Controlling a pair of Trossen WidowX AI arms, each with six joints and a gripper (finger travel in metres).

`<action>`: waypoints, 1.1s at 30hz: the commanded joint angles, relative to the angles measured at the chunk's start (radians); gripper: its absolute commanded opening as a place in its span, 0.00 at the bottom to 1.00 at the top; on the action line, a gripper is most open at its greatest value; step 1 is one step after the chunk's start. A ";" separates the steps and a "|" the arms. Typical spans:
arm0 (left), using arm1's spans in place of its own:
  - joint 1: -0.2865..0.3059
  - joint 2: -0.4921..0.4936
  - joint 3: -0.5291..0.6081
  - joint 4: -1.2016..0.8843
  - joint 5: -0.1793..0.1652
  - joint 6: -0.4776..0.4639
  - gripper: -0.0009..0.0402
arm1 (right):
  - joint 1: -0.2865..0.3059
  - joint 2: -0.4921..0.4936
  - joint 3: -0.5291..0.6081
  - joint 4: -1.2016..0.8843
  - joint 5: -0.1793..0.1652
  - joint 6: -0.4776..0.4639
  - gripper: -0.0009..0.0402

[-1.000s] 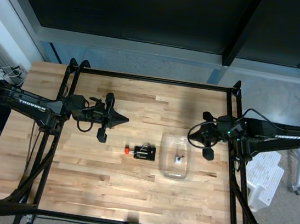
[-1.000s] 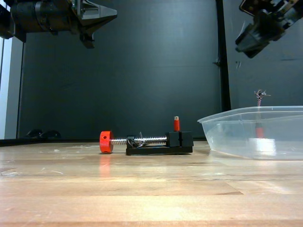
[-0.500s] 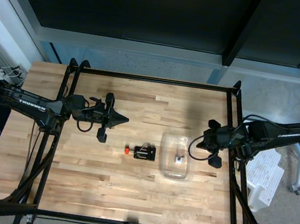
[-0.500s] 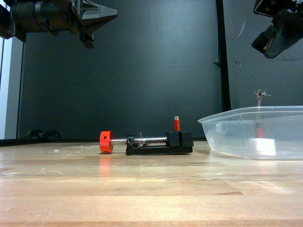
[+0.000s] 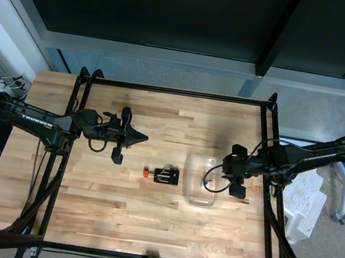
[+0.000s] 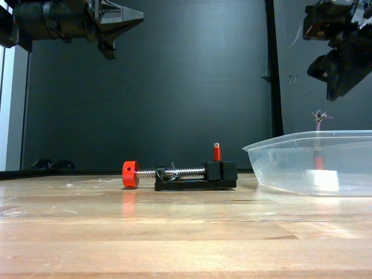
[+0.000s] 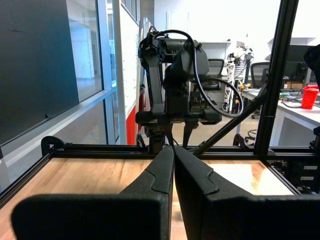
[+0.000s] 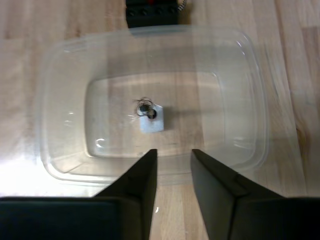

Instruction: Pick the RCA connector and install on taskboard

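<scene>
— Well, where was the RCA connector (image 8: 151, 119) sitting at that point?

— On the floor of the clear tray (image 8: 260, 125), near its middle and away from every wall. The taskboard (image 5: 166, 176) lay on the table (image 5: 117, 211) just beside the tray, on the side toward the left arm.

— And the claws?

— The right gripper (image 8: 172, 155) hung over the tray's near rim, above the connector and not touching it, with its fingers (image 8: 142, 172) spread apart and nothing between them. The left gripper (image 7: 173, 148) was parked high and well apart from the work, pressed closed on nothing.

— How did the piece look likely to handle?

— Probably very light and stiff: a tiny pale block with a dark spot and some thin wire strands frizzing out of the top. Such a small, smooth body could easily have skated across the slick plastic or twisted out of a pinch taken off-centre.

— So where would a grip have been safest?

— Across the block's two flat sides, low on the body and squarely, coming straight down so the tray walls stayed out of the way. The strands looked flimsy and best left alone.
</scene>
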 commanded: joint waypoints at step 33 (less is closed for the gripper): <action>0.000 0.000 0.000 0.000 0.000 0.000 0.02 | 0.078 0.266 -0.091 0.344 0.059 0.054 0.37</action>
